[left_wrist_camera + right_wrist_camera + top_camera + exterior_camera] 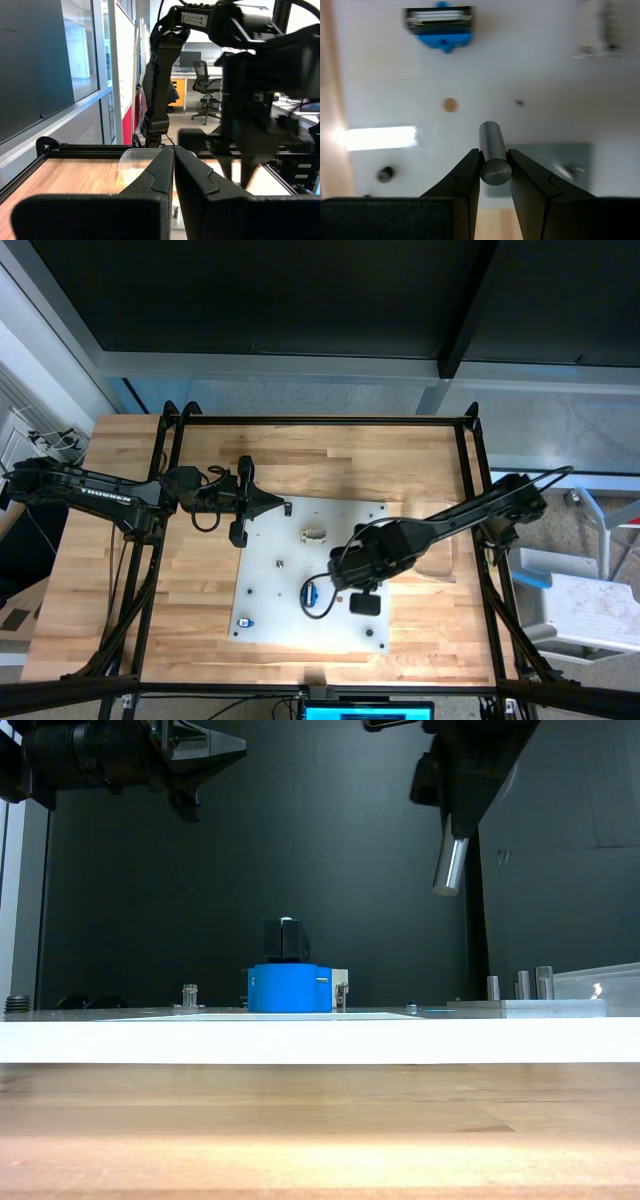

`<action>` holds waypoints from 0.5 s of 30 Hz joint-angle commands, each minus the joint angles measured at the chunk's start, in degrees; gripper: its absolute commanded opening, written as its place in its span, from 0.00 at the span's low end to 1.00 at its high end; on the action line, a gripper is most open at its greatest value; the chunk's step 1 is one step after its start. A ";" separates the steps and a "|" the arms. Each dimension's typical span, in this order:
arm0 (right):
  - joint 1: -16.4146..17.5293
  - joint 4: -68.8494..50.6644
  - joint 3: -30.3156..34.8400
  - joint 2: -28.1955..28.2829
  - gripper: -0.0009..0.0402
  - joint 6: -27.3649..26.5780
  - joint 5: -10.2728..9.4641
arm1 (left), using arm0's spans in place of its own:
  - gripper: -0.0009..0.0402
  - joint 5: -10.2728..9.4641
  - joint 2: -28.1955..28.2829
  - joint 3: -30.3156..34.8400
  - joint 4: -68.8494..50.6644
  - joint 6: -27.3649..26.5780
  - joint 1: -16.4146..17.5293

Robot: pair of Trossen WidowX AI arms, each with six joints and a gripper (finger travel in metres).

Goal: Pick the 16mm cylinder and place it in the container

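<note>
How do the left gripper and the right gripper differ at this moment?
The left gripper is shut on nothing, its fingers pressed together; the right gripper is shut on the 16mm cylinder. The left gripper lies level, pointing across the table; the right gripper points down at the white board. Both hang clear above the board.

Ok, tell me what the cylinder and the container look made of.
16mm cylinder: looks like metal, smooth grey with a soft sheen along its side; held in the right tool, raised above the white board. Container: apparently clear plastic, since the table shows through its walls. Left tool hangs shut over the board's far left corner.
</note>
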 commanded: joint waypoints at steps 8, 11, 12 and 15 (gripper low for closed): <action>0.02 0.63 -13.44 -12.68 0.09 2.97 3.08 | 0.02 0.02 0.00 0.00 0.00 0.02 0.00; 0.02 0.68 -17.20 -15.89 0.09 2.97 3.06 | 0.02 0.02 0.00 0.00 0.00 0.02 0.02; 0.02 0.74 -18.40 -16.98 0.09 2.97 3.06 | 0.02 0.02 0.00 0.00 0.00 0.02 0.00; 0.00 0.79 -21.57 -20.13 0.09 2.97 3.08 | 0.02 0.02 0.00 0.00 0.00 0.00 0.00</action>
